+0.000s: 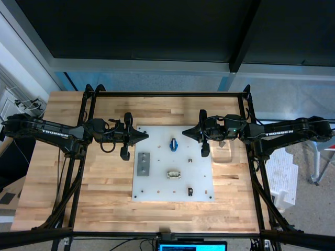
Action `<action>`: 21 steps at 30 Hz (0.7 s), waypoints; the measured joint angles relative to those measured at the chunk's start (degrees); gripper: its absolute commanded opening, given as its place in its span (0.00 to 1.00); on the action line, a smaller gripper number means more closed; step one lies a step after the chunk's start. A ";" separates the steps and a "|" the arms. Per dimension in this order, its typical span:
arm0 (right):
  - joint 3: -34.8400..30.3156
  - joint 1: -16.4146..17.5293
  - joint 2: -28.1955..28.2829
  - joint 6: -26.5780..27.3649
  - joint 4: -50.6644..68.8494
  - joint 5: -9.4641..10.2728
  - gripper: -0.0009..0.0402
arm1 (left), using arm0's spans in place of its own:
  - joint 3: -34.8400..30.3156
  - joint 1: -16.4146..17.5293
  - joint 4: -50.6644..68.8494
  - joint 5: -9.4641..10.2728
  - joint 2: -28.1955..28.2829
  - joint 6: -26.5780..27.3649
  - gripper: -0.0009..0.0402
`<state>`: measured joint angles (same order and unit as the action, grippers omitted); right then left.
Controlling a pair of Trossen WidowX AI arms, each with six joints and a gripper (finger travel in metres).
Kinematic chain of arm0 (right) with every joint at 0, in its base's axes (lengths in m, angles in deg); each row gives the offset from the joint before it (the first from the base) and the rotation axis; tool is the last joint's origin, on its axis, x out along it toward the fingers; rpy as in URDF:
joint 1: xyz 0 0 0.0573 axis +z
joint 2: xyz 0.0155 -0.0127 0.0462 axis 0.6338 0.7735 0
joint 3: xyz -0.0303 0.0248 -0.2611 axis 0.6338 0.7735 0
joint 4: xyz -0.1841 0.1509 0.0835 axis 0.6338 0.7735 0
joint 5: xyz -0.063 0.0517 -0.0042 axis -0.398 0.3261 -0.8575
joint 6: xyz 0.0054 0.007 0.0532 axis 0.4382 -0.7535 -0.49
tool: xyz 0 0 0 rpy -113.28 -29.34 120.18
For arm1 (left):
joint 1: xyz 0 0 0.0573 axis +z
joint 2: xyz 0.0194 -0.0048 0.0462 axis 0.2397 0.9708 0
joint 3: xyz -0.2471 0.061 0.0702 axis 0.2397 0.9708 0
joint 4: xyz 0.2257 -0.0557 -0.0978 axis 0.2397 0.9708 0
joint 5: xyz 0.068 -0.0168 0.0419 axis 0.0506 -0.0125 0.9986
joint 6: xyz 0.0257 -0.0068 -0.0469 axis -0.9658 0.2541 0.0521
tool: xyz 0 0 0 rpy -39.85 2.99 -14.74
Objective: Pick the 16mm bar and install on taskboard
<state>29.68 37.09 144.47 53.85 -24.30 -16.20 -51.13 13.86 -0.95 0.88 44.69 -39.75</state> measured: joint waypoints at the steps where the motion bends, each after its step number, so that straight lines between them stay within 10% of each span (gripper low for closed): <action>1: -0.02 0.09 -0.04 0.00 -0.46 0.02 0.02 | 0.00 0.02 0.02 0.00 -0.02 0.00 0.02; 21: -0.02 0.39 -0.07 -0.22 -2.43 0.07 0.02 | 0.02 0.00 0.00 0.00 0.00 0.02 0.02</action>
<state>29.66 37.49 144.41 53.63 -26.73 -16.13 -51.11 13.86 -0.95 0.88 44.69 -39.73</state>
